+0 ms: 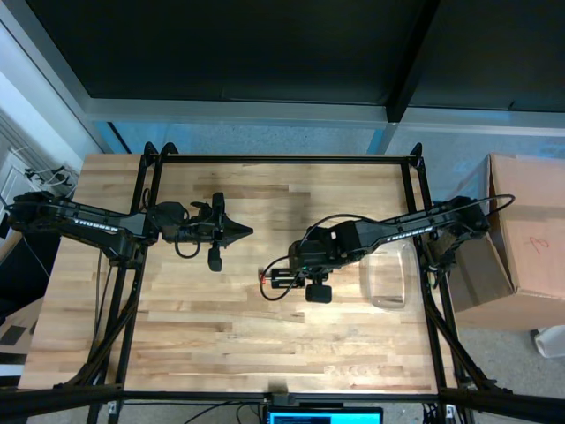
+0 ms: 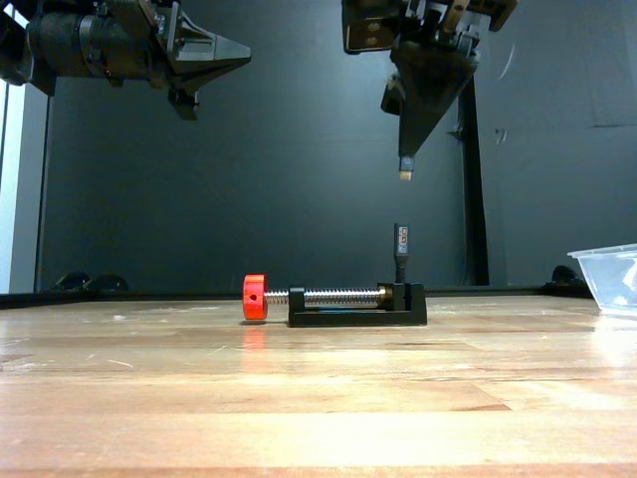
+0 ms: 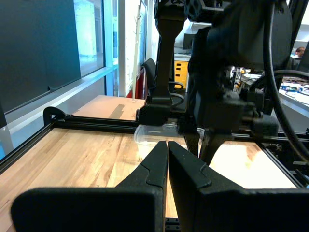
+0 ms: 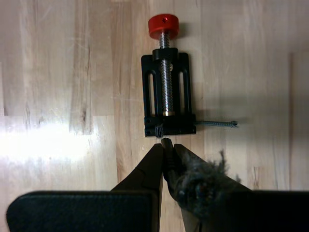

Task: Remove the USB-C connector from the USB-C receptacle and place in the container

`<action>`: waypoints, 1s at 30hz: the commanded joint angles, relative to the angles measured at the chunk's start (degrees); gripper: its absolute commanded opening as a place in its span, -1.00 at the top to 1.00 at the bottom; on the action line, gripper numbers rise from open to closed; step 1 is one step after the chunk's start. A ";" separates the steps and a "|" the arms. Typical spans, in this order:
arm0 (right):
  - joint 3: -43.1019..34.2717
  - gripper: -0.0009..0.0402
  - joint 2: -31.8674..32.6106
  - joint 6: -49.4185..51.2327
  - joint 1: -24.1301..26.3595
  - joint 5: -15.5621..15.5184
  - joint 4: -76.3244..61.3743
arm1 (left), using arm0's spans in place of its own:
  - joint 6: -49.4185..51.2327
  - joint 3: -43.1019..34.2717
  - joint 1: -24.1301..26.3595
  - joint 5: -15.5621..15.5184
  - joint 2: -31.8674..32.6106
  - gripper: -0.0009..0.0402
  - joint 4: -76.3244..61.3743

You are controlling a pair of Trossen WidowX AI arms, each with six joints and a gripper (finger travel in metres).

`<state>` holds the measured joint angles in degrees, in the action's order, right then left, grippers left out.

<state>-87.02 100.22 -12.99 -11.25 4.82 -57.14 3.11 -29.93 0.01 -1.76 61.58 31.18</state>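
Observation:
In the low view my right gripper [image 2: 406, 159] points straight down, shut on the USB-C connector [image 2: 405, 172], whose light tip pokes out below the fingers. The connector hangs clear of the USB-C receptacle [image 2: 401, 244], a short gap above it. The receptacle stands upright in a small black vise [image 2: 353, 305] with a red knob [image 2: 255, 297]. In the right wrist view the connector [image 4: 167, 146] sits between the shut fingers, just short of the vise [image 4: 167, 94]. My left gripper [image 1: 238, 231] hovers high at the table's left, shut and holding nothing [image 3: 167, 159].
A clear plastic container [image 1: 388, 276] stands on the table right of the vise, also seen at the low view's right edge [image 2: 609, 275]. A black frame [image 1: 282, 160] borders the wooden table. A cardboard box [image 1: 521, 238] stands off the table's right side.

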 commanded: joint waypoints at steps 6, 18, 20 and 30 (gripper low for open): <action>-8.44 0.96 0.50 -0.02 0.00 0.11 -6.97 | 0.00 -0.02 -0.02 0.02 0.02 0.96 0.02; -12.22 0.96 0.48 -0.87 -0.28 0.11 -9.77 | 0.00 -0.02 -0.02 0.02 0.02 0.96 0.00; -12.22 0.96 0.48 -1.33 -0.52 0.07 -9.77 | 0.00 -0.02 0.00 0.02 0.02 0.96 0.00; -11.96 0.96 0.35 -2.89 -2.32 0.11 -12.87 | 0.00 -0.02 -0.02 0.02 0.02 0.96 0.00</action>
<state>-99.11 100.66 -15.42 -13.50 4.91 -69.12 3.11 -29.95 0.01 -1.74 61.60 31.16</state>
